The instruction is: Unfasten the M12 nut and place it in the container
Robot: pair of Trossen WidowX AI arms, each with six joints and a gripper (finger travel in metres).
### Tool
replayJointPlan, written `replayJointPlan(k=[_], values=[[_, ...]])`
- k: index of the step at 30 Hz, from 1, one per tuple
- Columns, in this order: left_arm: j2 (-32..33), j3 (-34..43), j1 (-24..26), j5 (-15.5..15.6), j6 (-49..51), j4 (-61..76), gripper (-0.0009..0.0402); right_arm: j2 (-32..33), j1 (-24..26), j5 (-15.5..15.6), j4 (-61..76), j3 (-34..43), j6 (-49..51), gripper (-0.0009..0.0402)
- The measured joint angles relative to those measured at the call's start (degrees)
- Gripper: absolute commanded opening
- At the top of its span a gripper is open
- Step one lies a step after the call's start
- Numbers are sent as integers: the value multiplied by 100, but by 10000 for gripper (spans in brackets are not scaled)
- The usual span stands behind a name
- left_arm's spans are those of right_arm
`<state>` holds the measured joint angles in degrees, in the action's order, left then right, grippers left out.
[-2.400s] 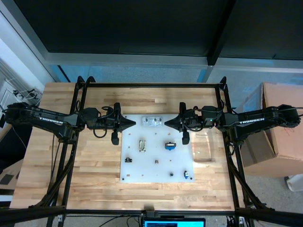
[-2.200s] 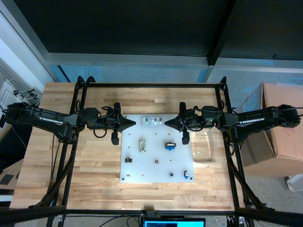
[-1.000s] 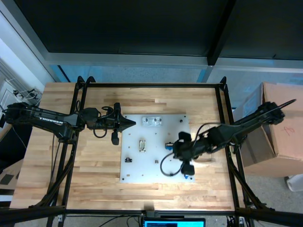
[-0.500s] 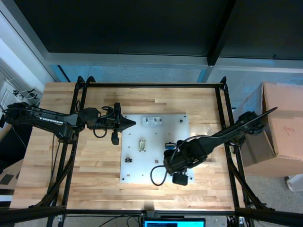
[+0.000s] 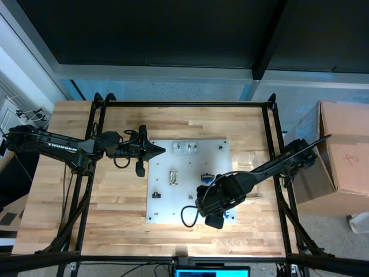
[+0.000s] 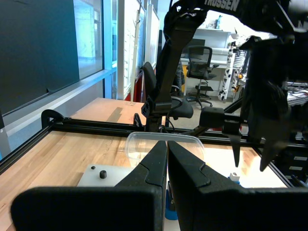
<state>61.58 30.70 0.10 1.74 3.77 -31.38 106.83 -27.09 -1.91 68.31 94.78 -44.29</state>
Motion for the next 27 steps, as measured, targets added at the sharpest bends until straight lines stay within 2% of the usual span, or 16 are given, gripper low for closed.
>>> replayJointPlan(k=[4,8,27], values=[[0,0,0,0,-2,0,0,256,4,0,-24,-15,7,269],[0,2,0,0,0,0,0,468,4,-2,-138,-15,9,288],[0,2,0,0,-2,0,0,1126,-61,0,-516,-42,31,270]])
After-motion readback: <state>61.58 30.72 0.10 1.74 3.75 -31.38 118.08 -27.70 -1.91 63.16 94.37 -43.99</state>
